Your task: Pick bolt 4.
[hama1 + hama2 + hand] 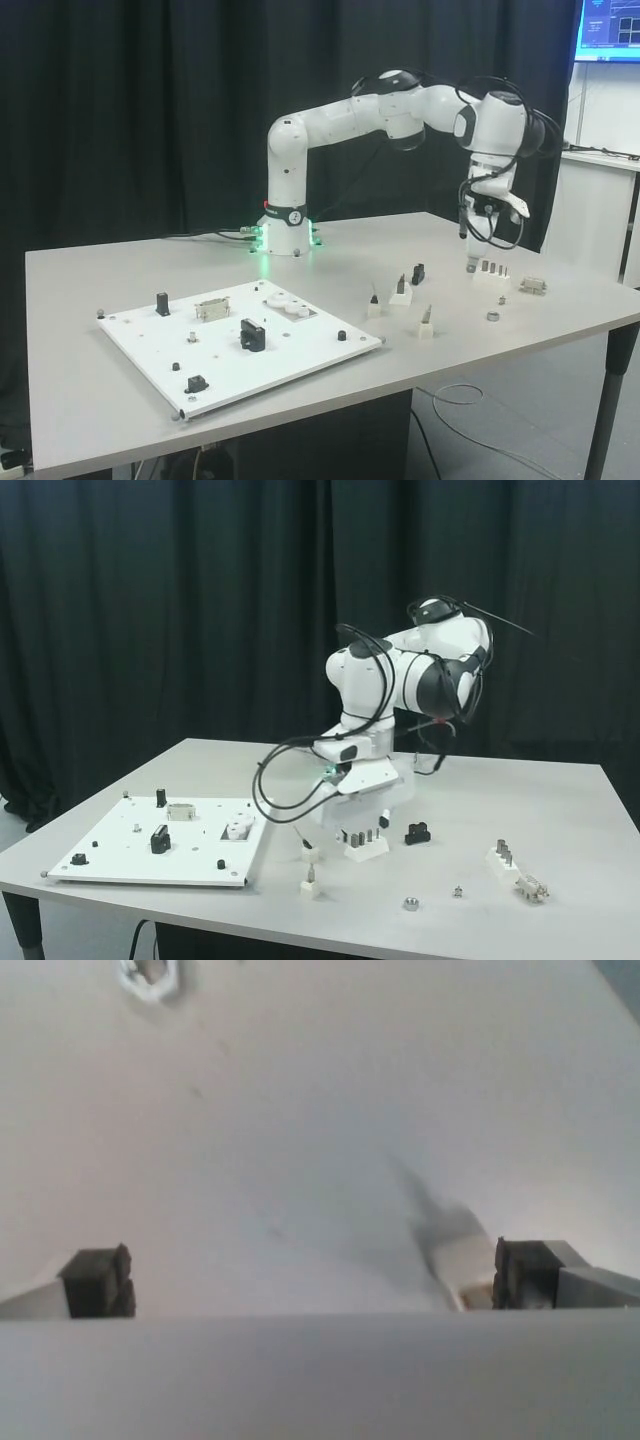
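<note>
White robot arm: one (pixel 340 110)
White square assembly board: one (pixel 150 345), lower left
Small white stands holding parts: three (pixel 399 296), centre
White rack of upright grey bolts: one (pixel 492 274), right
Loose grey nut: one (pixel 492 316), right

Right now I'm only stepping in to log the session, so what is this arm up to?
The white Franka arm is reaching out over the grey table toward a small white holder with upright bolts near the far right edge. Its hand is open and holds nothing; in the wrist view only bare table lies between the fingertips, with a nut off to the side. Nothing has been picked yet. The white assembly board at the other end is untouched.
</note>
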{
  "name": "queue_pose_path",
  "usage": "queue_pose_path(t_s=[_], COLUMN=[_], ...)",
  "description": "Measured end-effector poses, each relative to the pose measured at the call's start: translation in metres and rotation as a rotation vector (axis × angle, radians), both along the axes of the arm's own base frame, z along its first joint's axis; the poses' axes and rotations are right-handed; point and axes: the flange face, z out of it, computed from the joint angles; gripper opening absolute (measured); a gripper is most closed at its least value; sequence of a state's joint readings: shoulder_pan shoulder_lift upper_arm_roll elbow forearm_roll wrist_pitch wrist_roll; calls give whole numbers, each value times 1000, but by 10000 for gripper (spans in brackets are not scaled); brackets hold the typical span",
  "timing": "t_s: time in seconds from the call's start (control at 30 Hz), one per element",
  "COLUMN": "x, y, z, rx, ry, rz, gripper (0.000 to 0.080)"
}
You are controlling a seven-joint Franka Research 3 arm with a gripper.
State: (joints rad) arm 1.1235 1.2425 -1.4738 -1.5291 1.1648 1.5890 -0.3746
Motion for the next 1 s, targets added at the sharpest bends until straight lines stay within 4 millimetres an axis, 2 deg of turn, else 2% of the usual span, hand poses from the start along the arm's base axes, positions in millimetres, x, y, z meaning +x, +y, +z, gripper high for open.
queue_pose_path(t_s=[0.6,1.0], x=[-1,-4], y=[51,67], z=[-54,-86], rx=[38,24], ry=[-39,-73], rz=[-19,-10], gripper=[800,800])
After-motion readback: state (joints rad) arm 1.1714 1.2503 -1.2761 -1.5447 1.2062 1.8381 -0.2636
